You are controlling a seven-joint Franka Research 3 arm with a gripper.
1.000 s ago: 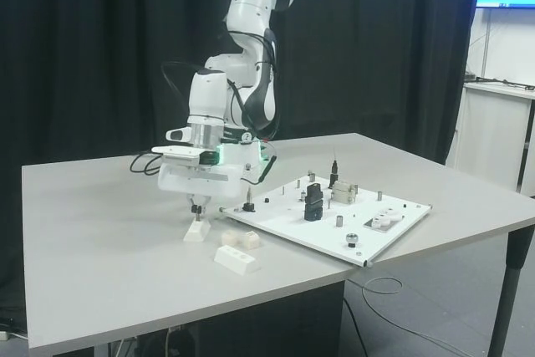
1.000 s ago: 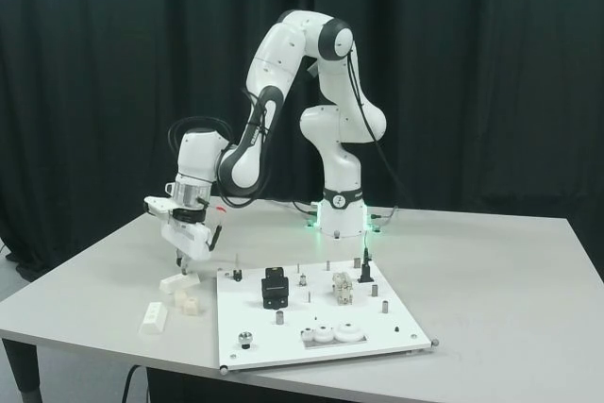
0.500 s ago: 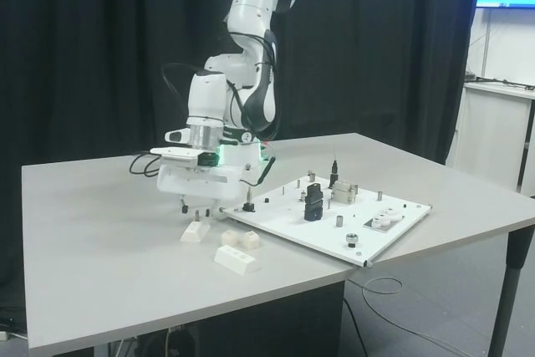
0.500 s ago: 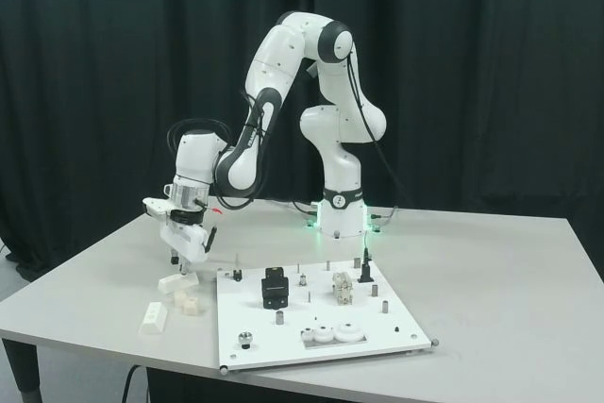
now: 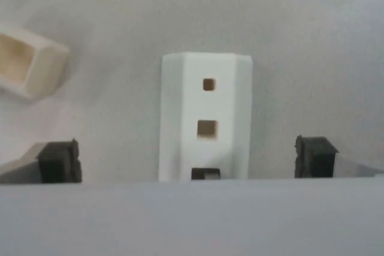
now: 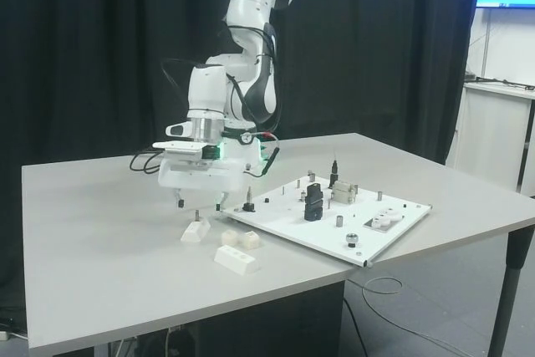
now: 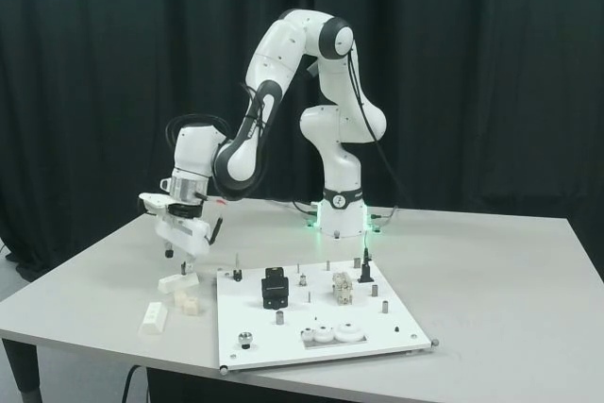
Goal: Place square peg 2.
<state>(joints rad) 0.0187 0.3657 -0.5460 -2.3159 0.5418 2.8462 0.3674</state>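
Square peg 2, as far as I could tell, was the small dark stub seated in the hole of the white block nearest the camera, half cut off by the wrist housing. I saw that block lying on the grey table, a smooth, matt, long piece with chamfered corners and two more square holes open along its top. My gripper hung above it, fingers spread wide and holding nothing; black ribbed pads stood either side of the block, well clear. A hollow square-mouthed block lay near, tilted. Beside them sat the flat white board studded with small pegs and fixtures. I could read no writing on any part.
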